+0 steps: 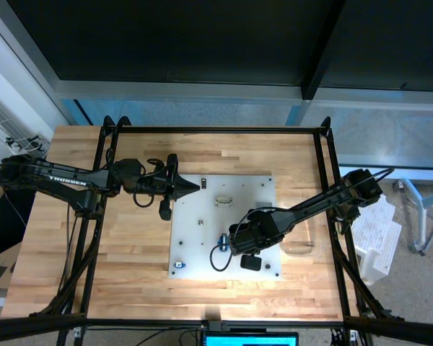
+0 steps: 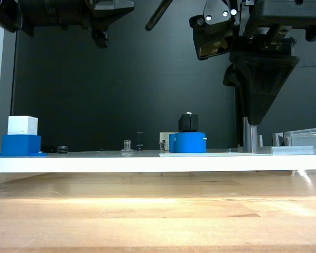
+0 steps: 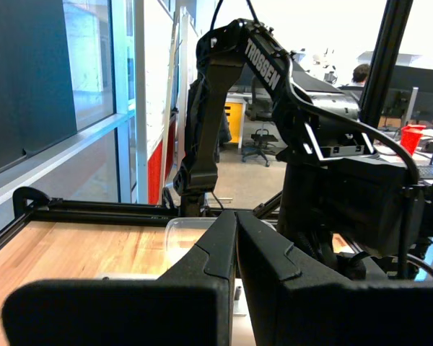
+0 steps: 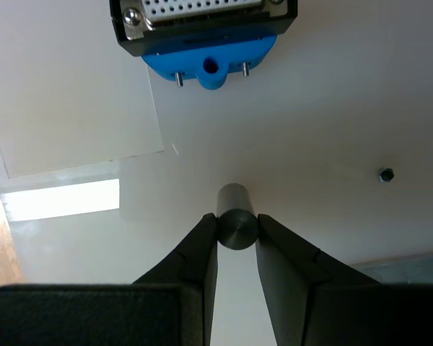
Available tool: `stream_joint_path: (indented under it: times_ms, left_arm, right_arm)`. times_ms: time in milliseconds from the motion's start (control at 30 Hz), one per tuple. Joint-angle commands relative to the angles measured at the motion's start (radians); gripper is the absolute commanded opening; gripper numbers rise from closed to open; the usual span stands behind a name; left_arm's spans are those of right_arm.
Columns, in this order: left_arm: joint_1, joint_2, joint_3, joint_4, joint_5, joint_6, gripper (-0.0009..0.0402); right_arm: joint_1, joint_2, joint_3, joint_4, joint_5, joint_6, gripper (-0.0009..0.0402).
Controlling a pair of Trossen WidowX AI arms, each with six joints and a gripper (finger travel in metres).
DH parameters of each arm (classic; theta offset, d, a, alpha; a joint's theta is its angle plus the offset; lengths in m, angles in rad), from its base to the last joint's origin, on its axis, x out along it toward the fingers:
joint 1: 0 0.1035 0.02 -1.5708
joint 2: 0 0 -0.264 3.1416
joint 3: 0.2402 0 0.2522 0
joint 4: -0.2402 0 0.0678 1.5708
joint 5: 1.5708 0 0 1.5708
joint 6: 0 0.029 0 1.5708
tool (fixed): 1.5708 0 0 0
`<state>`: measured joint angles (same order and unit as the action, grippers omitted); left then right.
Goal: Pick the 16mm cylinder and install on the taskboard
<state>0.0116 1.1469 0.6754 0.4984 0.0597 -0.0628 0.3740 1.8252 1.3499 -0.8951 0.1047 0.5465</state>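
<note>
Two grippers: right gripper (image 4: 237, 223) clamps the 16mm cylinder (image 2: 247, 137); left gripper (image 3: 236, 220) clenched, hovering at the taskboard (image 1: 195, 249) edge.
Cylinder axis: vertical, lower end at taskboard, near blue fitting (image 2: 189, 143).
Surface: white board, wooden worktop (image 1: 133, 263).

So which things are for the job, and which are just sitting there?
For the job: small silver-grey metal cylinder, held by the right gripper over the flat white taskboard.

Just there: left gripper, shut, parked near the board's far-left corner; blue plastic fitting with black connector; clear plastic tray; blue block topped with white cube.
</note>
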Motion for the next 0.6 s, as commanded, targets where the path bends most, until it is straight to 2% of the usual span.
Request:
stream_joint_path:
  times_ms: [33, 600]
  left_arm:
    - [0.000, 0.000, 0.000, 0.000, 0.000, 0.000, 0.0000]
    - [0.000, 0.000, 0.000, 0.000, 0.000, 0.000, 0.0000]
  right_arm:
    - [-0.001, -0.001, 0.001, 0.003, 0.001, 0.000, 0.0000]
    - [-0.002, -0.001, 0.001, 0.011, 0.001, 0.000, 0.0000]
